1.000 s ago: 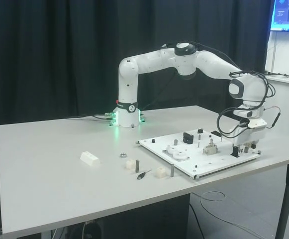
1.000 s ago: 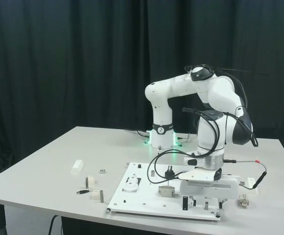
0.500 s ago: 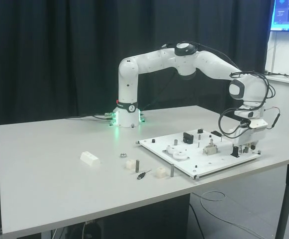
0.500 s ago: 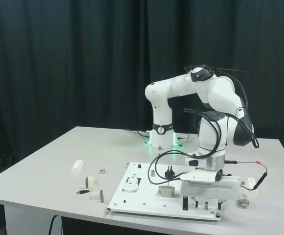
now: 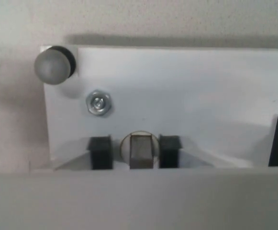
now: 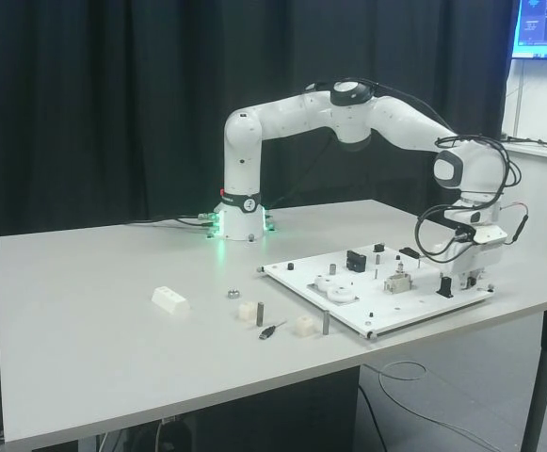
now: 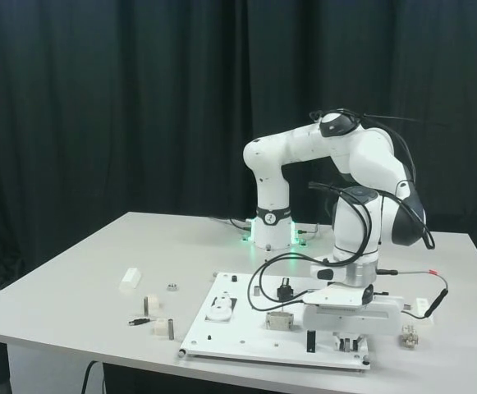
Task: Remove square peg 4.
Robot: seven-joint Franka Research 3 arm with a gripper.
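Black curtains close off the room behind a grey table (image 6: pixel 94 320), on which the white arm is bolted and a white assembly board (image 6: pixel 386 306) lies toward the near edge. The gripper (image 5: pixel 135 152) is down low over the board's far corner, and in the wrist view its jaws stand apart, one black pad on each side of square peg 4 (image 5: pixel 141 151), close to its flanks but with thin slivers of the socket's pale ring showing between; I cannot tell that either pad touches yet. The peg sits upright in its round-rimmed socket, near a small hex nut (image 5: pixel 98 103) and a grey domed foot (image 5: pixel 52 64) at the board's corner. The step in hand looks like the closing grasp. To do it well, the pads should meet the peg's flat faces squarely and evenly, so it is not twisted in the socket; then the pull should go straight up along the peg's axis, without side drag, since any tilt could jam it or lift the board.
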